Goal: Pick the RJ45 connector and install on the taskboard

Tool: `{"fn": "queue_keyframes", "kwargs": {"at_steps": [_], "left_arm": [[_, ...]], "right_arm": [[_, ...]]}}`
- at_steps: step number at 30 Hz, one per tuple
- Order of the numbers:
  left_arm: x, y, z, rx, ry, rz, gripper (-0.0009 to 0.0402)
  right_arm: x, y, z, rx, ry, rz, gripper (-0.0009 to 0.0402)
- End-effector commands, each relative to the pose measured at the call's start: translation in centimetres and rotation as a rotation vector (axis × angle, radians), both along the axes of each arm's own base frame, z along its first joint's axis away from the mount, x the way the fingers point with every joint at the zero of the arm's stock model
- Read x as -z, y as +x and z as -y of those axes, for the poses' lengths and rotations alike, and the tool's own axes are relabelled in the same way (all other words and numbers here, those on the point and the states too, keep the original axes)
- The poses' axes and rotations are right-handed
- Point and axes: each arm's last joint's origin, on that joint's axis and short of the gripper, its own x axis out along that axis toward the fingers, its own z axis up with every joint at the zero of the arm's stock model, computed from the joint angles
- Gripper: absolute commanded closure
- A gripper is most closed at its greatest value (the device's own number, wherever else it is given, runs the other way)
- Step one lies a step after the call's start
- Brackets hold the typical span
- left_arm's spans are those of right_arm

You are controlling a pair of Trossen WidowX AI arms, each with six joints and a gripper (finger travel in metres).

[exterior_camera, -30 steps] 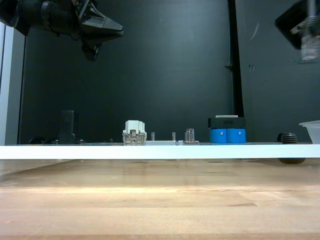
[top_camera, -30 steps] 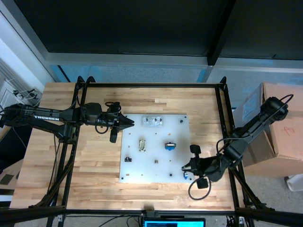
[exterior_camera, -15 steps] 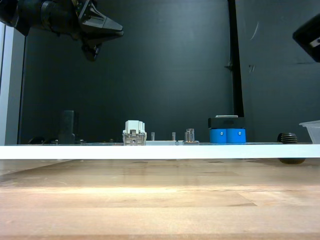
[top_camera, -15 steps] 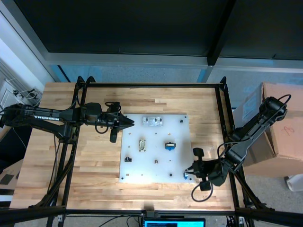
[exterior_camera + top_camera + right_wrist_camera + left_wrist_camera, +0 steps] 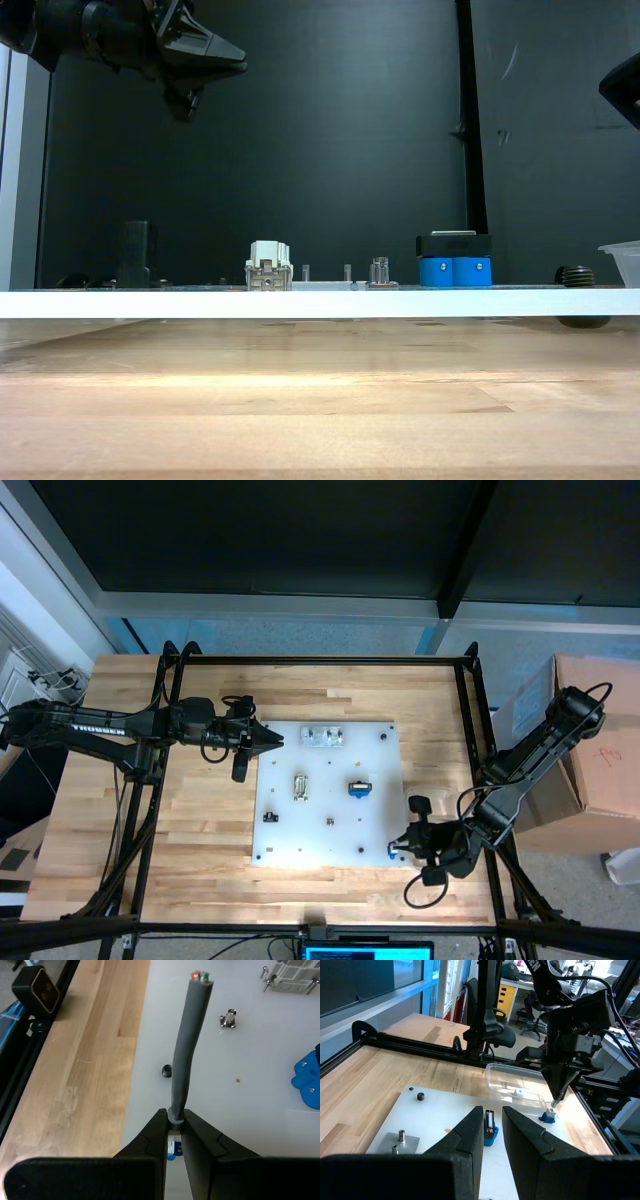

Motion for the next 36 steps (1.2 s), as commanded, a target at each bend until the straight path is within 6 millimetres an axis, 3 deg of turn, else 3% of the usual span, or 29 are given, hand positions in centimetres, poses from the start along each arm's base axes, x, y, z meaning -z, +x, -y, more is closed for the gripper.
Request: {"fn": "queue_keyframes", "kwargs": {"at_steps": [1,36], "left_arm": [[-0.01,0.0,-0.01,0.0,0.0,0.0,0.0344],[-0.01,0.0,-0.01,0.0,0.0,0.0,0.0344]], "right_arm": [[0.32,0.1,-0.14,0.013,-0.004,-0.001,0.0393],[1.3,-0.66,-0.51,0.024,0.026,-0.01,0.0393]]}}
